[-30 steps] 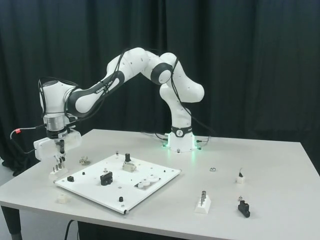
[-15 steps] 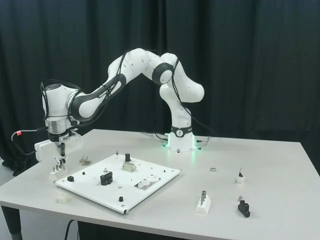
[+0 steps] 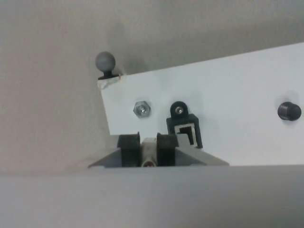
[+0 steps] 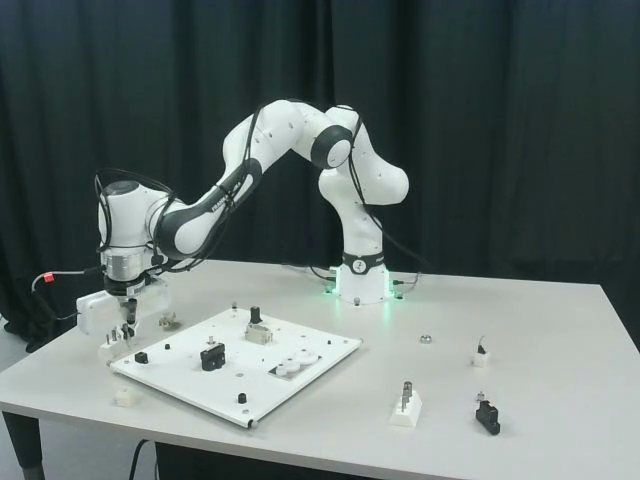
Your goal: Insert Ethernet.
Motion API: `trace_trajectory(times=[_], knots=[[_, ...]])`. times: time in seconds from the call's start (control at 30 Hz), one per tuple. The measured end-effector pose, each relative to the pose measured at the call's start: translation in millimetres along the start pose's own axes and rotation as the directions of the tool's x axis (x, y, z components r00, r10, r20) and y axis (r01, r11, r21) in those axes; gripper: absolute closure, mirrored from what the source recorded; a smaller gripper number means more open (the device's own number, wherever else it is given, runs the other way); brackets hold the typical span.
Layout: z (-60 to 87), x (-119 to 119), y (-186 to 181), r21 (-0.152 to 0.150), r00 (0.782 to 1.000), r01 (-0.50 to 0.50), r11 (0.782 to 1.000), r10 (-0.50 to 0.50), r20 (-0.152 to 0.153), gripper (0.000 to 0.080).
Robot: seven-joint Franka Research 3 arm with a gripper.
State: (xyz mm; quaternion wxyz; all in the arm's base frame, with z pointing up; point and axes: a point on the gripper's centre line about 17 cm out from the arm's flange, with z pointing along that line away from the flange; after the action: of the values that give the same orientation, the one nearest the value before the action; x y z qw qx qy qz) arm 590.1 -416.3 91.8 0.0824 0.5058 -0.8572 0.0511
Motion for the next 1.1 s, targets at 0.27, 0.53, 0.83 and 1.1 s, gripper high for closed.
trace_trajectory(times=[0.27,0.53,0.83,1.1], knots=[[3.6,-2,3,0.01,0.999,0.015,1.0,-0.015,-0.041,0.0734],[3.8,-1,9,0.017,0.998,0.025,1.0,-0.024,-0.055,0.0734],[4.4,1,16,0.032,0.999,0.024,0.999,-0.022,-0.05,0.0735],[7.5,-1,19,0.054,0.998,0.037,0.998,-0.034,-0.056,0.0735]])
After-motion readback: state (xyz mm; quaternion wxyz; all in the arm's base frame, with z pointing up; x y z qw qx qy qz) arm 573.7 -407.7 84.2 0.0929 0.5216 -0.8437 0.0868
